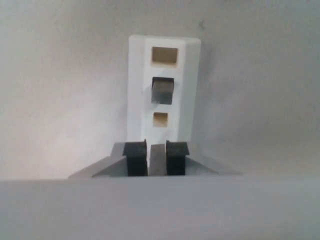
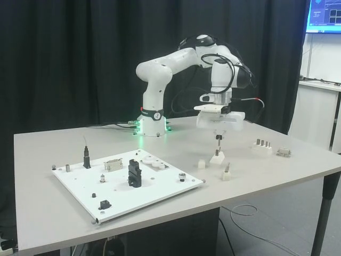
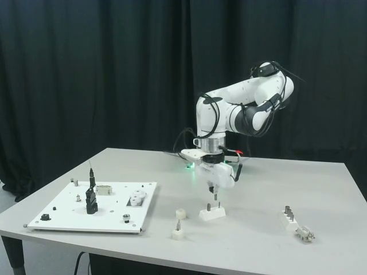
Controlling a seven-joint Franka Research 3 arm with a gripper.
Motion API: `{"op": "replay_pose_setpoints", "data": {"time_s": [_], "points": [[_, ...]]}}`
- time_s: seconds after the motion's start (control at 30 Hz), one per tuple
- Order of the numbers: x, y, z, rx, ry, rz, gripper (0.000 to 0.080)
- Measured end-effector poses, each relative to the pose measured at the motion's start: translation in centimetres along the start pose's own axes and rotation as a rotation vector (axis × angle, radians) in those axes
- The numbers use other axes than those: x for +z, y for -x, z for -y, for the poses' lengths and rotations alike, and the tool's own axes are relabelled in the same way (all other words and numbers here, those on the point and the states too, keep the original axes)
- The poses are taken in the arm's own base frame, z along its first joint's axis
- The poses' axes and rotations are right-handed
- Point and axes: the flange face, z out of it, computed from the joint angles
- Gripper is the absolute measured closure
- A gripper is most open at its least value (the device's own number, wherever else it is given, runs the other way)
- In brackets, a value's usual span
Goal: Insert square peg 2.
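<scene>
A white peg holder with three square holes in a row lies on the grey table. A grey square peg stands in its middle hole, and the holes on either side are empty. My gripper hangs just above the holder, shut on another grey square peg, which points down between the black fingertips. In the room views this peg hangs a short way above the holder without touching it.
A white task board with several black and grey parts lies on the table's left side. Near the holder sit a small white block with a peg and a small white piece. A peg rack and a connector lie further right.
</scene>
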Motion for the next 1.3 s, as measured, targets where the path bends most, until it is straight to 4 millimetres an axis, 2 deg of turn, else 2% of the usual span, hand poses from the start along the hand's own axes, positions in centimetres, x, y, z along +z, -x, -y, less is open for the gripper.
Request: {"op": "replay_pose_setpoints", "data": {"time_s": [0.27, 0.8, 1.3], "points": [[-0.6, 0.0, 0.3, -0.001, -0.014, 0.001, 0.0727], [-3.2, -0.5, 2.0, 0.001, -0.105, -0.033, 0.0727], [-5.4, -2.4, 5.2, 0.008, -0.197, -0.105, 0.0727]]}}
